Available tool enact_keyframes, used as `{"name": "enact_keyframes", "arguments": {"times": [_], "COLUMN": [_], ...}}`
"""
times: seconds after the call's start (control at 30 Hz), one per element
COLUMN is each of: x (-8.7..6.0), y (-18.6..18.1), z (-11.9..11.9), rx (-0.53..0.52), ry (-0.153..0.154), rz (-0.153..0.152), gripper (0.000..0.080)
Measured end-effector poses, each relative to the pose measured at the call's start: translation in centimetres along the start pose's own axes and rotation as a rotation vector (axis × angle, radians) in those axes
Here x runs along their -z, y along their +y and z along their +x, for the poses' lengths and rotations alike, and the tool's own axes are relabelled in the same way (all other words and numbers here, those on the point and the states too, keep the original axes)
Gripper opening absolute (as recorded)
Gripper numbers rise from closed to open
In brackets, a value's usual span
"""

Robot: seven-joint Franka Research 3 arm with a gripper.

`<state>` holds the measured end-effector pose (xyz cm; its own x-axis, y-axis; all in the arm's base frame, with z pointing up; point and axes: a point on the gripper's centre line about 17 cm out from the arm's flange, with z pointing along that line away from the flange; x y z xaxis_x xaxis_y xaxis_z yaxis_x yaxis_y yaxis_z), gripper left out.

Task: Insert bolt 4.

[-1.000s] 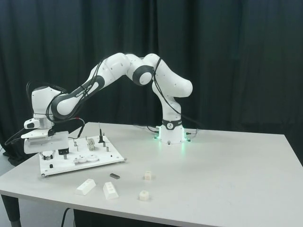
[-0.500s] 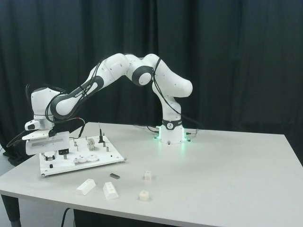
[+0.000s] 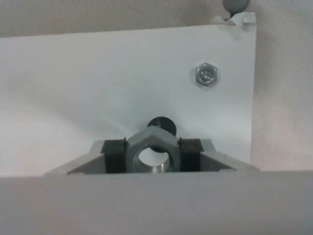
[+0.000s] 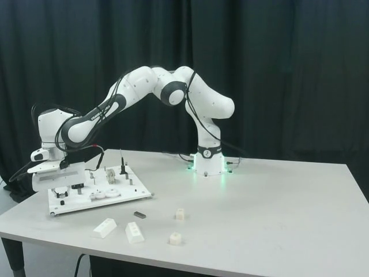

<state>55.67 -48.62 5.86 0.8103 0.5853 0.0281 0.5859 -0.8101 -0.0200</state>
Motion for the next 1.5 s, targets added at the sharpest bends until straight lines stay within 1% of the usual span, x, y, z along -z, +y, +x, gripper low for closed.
{"name": "enact_keyframes", "arguments": {"times": [0.8, 1.03, 1.5], "x": [-1.3, -1.7, -1.8], "y": [0.4, 0.4, 0.4], "z": [-0.1, -0.2, -0.2], "rx": [0.003, -0.002, -0.005], "ry": [-0.008, -0.004, 0.001], "rz": [0.002, 0.006, 0.006], "gripper": [0.0226, 0.0226, 0.0226]}}
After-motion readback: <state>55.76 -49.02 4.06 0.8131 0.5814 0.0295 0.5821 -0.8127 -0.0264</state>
